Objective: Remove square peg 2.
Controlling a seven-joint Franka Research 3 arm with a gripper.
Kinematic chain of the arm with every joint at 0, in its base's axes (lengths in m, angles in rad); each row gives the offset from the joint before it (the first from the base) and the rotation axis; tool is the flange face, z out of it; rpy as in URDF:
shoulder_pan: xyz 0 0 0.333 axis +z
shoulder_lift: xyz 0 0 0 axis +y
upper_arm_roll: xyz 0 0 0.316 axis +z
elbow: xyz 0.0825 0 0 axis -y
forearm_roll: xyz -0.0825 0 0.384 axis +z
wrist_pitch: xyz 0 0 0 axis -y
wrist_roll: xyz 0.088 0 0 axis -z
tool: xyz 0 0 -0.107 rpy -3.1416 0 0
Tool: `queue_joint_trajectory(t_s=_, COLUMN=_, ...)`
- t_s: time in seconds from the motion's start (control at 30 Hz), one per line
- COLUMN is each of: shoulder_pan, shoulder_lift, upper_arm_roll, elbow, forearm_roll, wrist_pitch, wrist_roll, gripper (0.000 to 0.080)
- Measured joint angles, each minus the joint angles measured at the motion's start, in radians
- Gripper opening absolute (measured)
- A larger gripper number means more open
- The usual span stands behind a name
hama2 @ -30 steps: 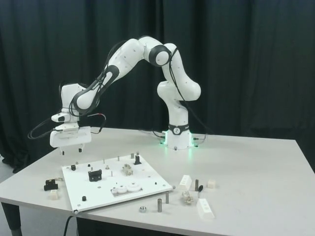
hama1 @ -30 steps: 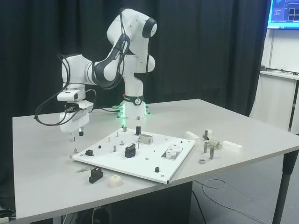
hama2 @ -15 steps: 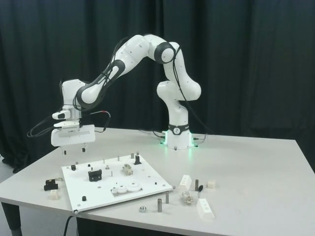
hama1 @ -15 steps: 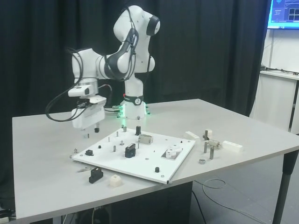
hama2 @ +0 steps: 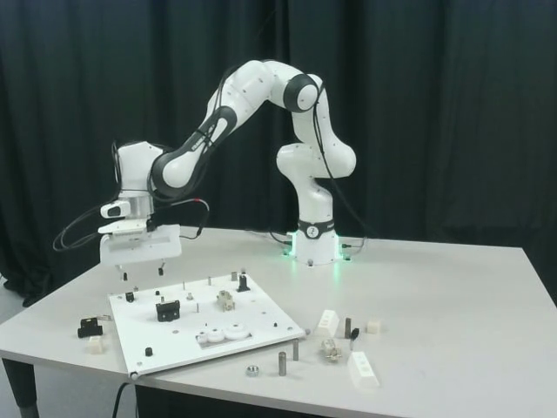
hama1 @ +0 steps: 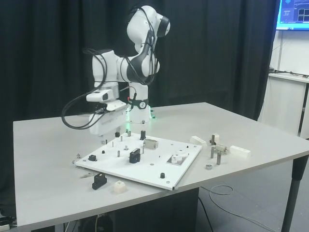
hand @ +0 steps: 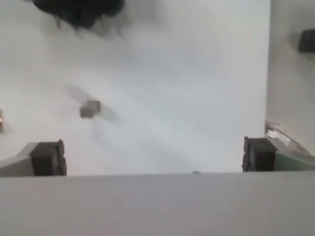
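Observation:
The white board (hama1: 145, 164) lies on the grey table and carries black pegs, a black block (hama1: 134, 155), thin pins and a metal block (hama1: 150, 143). Which of these is square peg 2 I cannot tell. My gripper (hama1: 110, 137) hangs above the board's back left corner, open and holding nothing. The second room view shows the gripper (hama2: 142, 273) just above the board's (hama2: 187, 348) far left edge. In the wrist view the gripper (hand: 152, 156) has its two black fingertips (hand: 47, 158) wide apart over the white board (hand: 187, 88), near a small grey square peg (hand: 89, 108).
A black block (hama1: 99, 181) and a white cube (hama1: 118, 187) lie on the table in front of the board. To the board's right are white blocks (hama1: 240, 151), upright metal pegs (hama1: 216, 152) and a nut (hama1: 209, 166). The arm's base (hama1: 135, 113) stands behind the board.
The arm has swung the gripper from beside the board's left end toward the right, until it hangs over the board's back left corner. The fingers stayed open.

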Motion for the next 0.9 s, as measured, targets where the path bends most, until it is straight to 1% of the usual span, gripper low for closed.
queue_joint_trajectory(t_s=0.23, shoulder_pan=0.030, shoulder_lift=0.005, upper_arm_roll=0.002, elbow=-0.006, forearm_roll=-0.034, wrist_pitch=-0.004, wrist_roll=0.057, gripper=0.0800)
queue_joint_trajectory(t_s=0.53, shoulder_pan=0.051, shoulder_lift=0.023, upper_arm_roll=0.003, elbow=-0.032, forearm_roll=-0.057, wrist_pitch=0.002, wrist_roll=0.074, gripper=0.0800)
queue_joint_trajectory(t_s=0.7, shoulder_pan=0.054, shoulder_lift=0.032, upper_arm_roll=0.007, elbow=-0.060, forearm_roll=-0.058, wrist_pitch=0.031, wrist_roll=0.074, gripper=0.0800)
queue_joint_trajectory(t_s=0.9, shoulder_pan=0.057, shoulder_lift=0.035, upper_arm_roll=0.020, elbow=-0.103, forearm_roll=-0.058, wrist_pitch=0.091, wrist_roll=0.074, gripper=0.0800)
